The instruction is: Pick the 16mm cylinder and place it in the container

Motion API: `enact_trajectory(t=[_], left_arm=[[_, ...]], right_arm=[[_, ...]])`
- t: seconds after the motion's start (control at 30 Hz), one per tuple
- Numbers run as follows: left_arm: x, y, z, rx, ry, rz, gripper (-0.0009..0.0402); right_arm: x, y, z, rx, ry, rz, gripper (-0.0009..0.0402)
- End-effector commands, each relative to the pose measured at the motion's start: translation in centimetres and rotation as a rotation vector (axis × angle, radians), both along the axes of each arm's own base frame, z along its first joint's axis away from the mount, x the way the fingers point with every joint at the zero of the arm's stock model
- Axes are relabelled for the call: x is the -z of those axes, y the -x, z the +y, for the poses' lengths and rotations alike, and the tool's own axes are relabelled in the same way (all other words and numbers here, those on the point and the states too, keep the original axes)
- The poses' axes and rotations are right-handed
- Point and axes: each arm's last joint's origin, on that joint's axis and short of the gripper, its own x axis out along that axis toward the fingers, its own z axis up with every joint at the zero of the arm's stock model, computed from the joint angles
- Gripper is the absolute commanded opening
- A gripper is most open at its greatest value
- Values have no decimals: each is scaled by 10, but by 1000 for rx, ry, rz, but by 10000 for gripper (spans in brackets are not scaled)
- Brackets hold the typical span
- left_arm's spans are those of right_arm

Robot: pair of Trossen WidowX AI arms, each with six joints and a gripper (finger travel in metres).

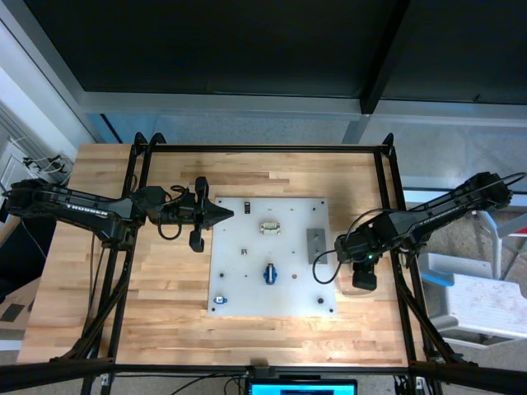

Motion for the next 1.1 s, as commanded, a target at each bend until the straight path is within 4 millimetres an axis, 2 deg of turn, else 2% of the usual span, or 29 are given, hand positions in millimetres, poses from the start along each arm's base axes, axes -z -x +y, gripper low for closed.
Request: enact_trajectory(t=[0.03, 0.67, 0.87, 1.1], left_arm=[[0, 0, 0, 0, 0, 0, 0], [0, 0, 0, 0, 0, 0, 0], [0, 0, 0, 0, 0, 0, 0], [0, 0, 0, 0, 0, 0, 0]], right_arm=[[3, 1, 0, 10, -11, 16, 8], [8, 3, 0, 29, -13, 26, 135], [8, 3, 0, 31, -10, 24, 155], [8, 2, 0, 30, -12, 19, 157]])
